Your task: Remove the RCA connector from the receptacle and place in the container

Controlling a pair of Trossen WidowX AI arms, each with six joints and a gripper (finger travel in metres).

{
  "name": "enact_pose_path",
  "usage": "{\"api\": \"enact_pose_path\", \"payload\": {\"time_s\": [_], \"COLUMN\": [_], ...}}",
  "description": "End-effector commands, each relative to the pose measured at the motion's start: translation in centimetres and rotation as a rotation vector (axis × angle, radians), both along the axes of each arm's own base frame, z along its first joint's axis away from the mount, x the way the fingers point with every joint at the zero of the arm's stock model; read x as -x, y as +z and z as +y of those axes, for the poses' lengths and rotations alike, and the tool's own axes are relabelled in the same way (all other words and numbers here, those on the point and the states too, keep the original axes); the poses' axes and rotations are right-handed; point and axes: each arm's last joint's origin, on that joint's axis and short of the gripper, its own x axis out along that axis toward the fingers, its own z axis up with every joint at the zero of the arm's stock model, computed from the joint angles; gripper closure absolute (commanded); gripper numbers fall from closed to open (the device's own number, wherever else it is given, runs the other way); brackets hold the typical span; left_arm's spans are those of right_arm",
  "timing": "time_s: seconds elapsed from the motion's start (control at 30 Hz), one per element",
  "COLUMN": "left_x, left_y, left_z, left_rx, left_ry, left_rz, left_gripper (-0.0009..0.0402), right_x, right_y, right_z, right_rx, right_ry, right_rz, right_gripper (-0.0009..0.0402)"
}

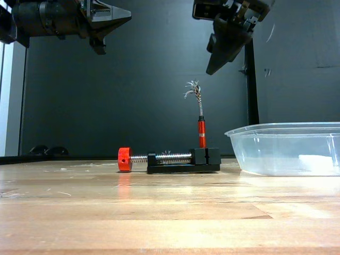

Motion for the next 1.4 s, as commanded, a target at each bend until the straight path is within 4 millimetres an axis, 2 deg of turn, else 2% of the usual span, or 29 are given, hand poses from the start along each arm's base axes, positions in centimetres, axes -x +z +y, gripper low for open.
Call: {"api": "enact_pose_path", "payload": {"time_s": [0.03, 0.3, 0.47, 0.73, 1.27, 1.4], "left_x": [0.0, 0.0, 0.0, 0.0, 0.0, 0.0], "left_y": [0.0, 0.0, 0.0, 0.0, 0.0, 0.0], "left_z": [0.0, 0.0, 0.0, 0.0, 0.0, 0.0], "left_rx": [0.000, 0.000, 0.000, 0.000, 0.000, 0.000], "left_ry": [0.000, 0.000, 0.000, 0.000, 0.000, 0.000], "left_rz": [0.000, 0.000, 0.000, 0.000, 0.000, 0.000], "left_gripper": [0.0393, 0.0393, 0.0393, 0.0393, 0.0393, 0.0393], "right_x": [-0.7, -1.8, -2.4, -3.3, -3.5, -3.9], "right_y": [-0.4, -2.3, -3.7, -5.6, -6.3, -7.4], "right_z": [0.3, 0.8, 1.2, 1.9, 2.0, 2.1], "right_rx": [-0.001, -0.006, -0.005, 0.000, -0.003, 0.000], "right_ry": [-0.003, -0.034, -0.039, -0.031, -0.031, -0.027], "right_rz": [0.021, 0.074, 0.113, 0.147, 0.118, 0.144], "right_gripper": [0.0338, 0.0244, 0.0214, 0.0212, 0.0212, 0.0212]}}
